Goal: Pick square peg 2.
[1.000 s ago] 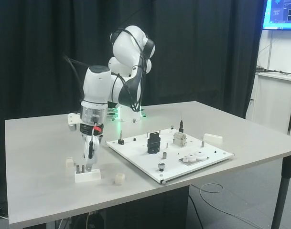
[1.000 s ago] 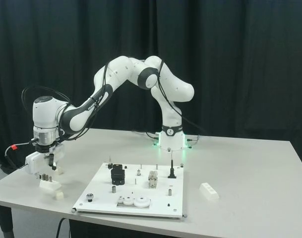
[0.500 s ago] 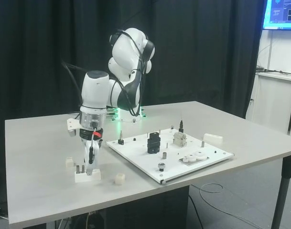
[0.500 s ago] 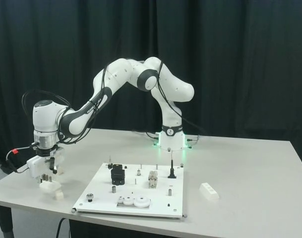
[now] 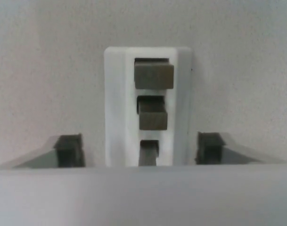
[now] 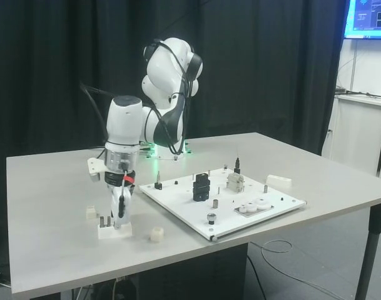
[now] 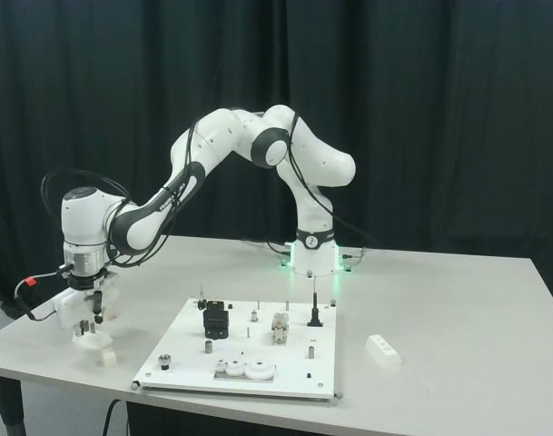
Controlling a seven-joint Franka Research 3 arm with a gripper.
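Jaws are spread apart, nothing between them yet: in the wrist view the two fingertips point(image 5: 69, 149) sit either side of the white peg holder point(image 5: 116, 108), w/ the gripper point(image 5: 139, 151) centred over its row of slots. The holder carries three dark pegs in a line; the nearest one point(image 5: 148, 153) sits level w/ the fingertips, the middle one point(image 5: 152, 114) and the far one point(image 5: 154, 75) lie beyond. Which of these is square peg 2 can't be read off; judging by where the fingertips straddle, the nearest peg looks like the target, but that's a guess. Holding the jaws wide and symmetric abt the holder makes sense: it lets them drop past the block's sides w/o knocking it, then close on the peg. In the room views the holder point(image 6: 113, 232) stands on the grey worktop point(image 6: 52, 181) near its front corner, w/ the arm's wrist directly above. Close by: a small white block point(image 6: 91, 212) behind the holder and a pale round piece point(image 6: 156, 234) just beside it twd the board. The white assembly board point(image 6: 177, 200), w/ its black fixture point(image 6: 201, 187) and white gears point(image 6: 255, 205), is well apart, not in the way. Main risk is nudging the neighbouring peg or shifting the loose holder when closing
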